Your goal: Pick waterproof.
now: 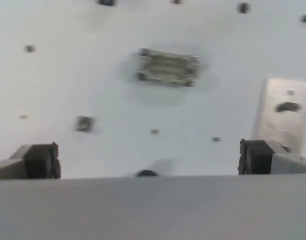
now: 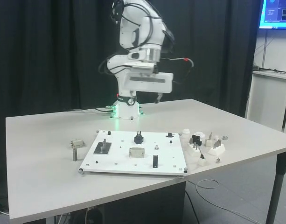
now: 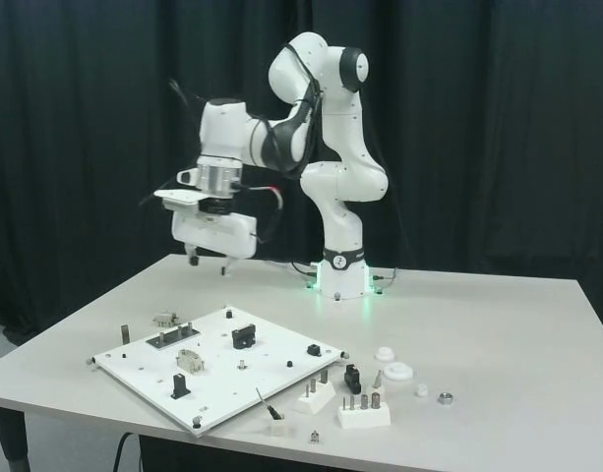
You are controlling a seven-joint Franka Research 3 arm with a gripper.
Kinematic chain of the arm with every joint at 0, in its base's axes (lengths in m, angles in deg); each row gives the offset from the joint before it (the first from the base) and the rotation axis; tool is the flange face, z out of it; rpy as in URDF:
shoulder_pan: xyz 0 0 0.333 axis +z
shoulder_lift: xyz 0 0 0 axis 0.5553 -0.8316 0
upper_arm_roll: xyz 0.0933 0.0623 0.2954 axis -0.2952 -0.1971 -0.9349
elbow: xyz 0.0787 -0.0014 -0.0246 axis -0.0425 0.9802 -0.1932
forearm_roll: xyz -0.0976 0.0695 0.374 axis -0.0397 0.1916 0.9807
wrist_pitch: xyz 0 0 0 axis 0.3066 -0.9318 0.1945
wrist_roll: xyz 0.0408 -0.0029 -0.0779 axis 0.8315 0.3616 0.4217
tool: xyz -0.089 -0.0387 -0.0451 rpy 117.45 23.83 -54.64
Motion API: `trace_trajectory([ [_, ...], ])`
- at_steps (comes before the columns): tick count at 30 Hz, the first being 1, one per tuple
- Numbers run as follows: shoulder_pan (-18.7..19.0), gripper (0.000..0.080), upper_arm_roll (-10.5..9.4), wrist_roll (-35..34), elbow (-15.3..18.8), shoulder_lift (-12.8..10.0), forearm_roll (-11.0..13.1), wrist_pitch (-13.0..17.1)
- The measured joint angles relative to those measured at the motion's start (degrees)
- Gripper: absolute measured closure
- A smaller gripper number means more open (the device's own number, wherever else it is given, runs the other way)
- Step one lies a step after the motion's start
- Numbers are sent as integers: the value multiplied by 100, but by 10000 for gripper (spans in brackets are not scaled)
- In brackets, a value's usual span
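The task looks barely begun: the end effector (image 3: 208,261) hangs high above the white board (image 2: 119,161), well clear of everything on it, and nothing is between its fingers. In the wrist view the two black fingertips (image 1: 43,161) stand wide apart at either edge of the picture, so the end effector is open and empty. The likely target, judged only from the task sentence and its place under the camera, is the waterproof connector (image 1: 168,67), a small grey rectangular block with ribbed rows on top; I cannot confirm its identity from markings. It sits on the board near the middle (image 2: 136,152), apart from the metal plate (image 2: 102,148) to one side and the black parts nearer the arm's base. Still to come, by my reckoning, are the whole descent, the alignment, the closing and the lift. The connector lies flat, its broad face upward. Its long axis runs roughly along the line from one fingertip to the other in the wrist view, which suggests the wrist may need a turn so the fingers close across the short sides.
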Motion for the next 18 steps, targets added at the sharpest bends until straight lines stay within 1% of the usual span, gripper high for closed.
trace_trajectory([
  [4,-104,3,201,189,4,9,-33,-60],
  [8,-177,3,450,419,12,12,-66,-71],
  [14,-195,3,905,899,30,12,-101,-73],
  [18,-199,3,1198,1048,41,10,-99,-72],
])
